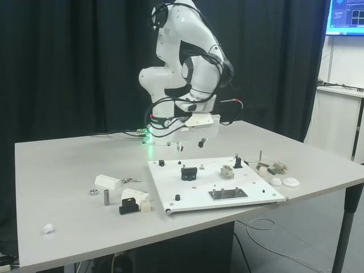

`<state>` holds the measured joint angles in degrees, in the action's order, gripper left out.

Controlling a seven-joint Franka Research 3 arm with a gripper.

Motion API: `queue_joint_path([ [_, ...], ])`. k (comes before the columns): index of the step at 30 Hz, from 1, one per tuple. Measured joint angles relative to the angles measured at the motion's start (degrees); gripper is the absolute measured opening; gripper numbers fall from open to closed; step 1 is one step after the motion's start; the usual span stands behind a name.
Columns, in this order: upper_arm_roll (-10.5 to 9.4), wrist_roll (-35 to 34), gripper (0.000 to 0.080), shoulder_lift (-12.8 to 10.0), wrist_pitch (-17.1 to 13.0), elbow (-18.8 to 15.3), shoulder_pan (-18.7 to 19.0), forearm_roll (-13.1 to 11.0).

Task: Remove square peg 2.

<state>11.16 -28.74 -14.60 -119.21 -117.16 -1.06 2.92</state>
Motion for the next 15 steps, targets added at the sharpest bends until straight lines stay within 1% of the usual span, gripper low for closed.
queue_joint_path([
  [5, 1.19, -2.30, 0.0800, 1.09, -2.01, -2.29, 0.01, -2.43],
  [10, 1.77, -3.07, 0.0800, 1.96, -3.82, -4.43, 0.01, -4.76],
  [13, 2.01, -4.74, 0.0800, 2.37, -4.99, -5.63, 0.03, -5.87],
  [15, 2.08, -6.15, 0.0800, 2.59, -5.82, -6.42, 0.04, -6.13],
])
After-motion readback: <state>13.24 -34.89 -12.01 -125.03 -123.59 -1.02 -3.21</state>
